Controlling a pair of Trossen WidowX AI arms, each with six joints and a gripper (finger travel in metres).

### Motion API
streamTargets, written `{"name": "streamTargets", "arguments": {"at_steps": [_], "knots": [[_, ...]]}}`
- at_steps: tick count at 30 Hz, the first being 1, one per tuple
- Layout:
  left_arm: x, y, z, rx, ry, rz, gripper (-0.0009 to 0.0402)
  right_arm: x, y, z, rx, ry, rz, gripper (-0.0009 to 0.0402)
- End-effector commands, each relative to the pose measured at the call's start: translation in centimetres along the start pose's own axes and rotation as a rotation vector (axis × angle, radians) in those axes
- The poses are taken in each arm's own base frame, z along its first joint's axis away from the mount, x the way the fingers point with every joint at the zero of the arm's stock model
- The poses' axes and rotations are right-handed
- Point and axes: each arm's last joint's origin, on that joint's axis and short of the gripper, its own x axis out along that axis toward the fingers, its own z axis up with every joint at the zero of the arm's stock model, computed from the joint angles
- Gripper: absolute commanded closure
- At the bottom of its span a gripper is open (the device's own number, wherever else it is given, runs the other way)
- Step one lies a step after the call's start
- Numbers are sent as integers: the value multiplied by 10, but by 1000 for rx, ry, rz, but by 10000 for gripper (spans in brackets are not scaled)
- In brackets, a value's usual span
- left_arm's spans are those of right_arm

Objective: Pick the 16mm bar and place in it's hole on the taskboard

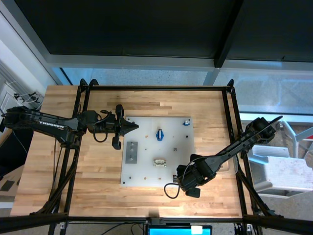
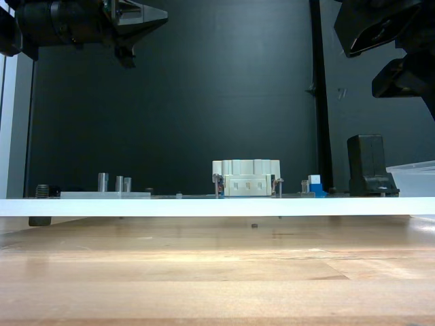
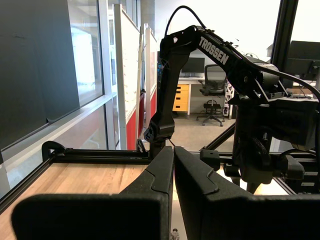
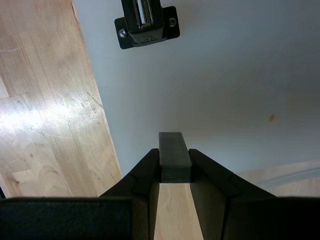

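At the lower right of the high view, over the taskboard's (image 1: 146, 172) near right corner, the right claw (image 4: 175, 166) is clamped on the 16mm bar (image 4: 174, 148). Only its wrist view shows the bar, which juts past the fingertips. Farther back, the left claw (image 1: 133, 127) hovers over the board's far left edge, fingers together.

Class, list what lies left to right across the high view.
Left claw, shut, over the white board's left edge → blue upright fitting → right claw, shut on the dark 16mm bar, above the board's near right corner.
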Motion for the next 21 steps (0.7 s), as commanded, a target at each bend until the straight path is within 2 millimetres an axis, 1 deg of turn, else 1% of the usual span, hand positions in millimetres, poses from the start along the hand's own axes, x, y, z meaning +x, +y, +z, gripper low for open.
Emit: {"name": "streamTargets", "arguments": {"at_steps": [1, 11, 21], "knots": [[0, 0, 0, 0, 0, 0, 393, 1, 0, 0, 0, 3, -1, 374], [0, 0, 0, 0, 0, 0, 393, 1, 0, 0, 2, 3, -2, 306], [0, 0, 0, 0, 0, 0, 393, -1, -1, 0, 3, 3, -2, 273]]}}
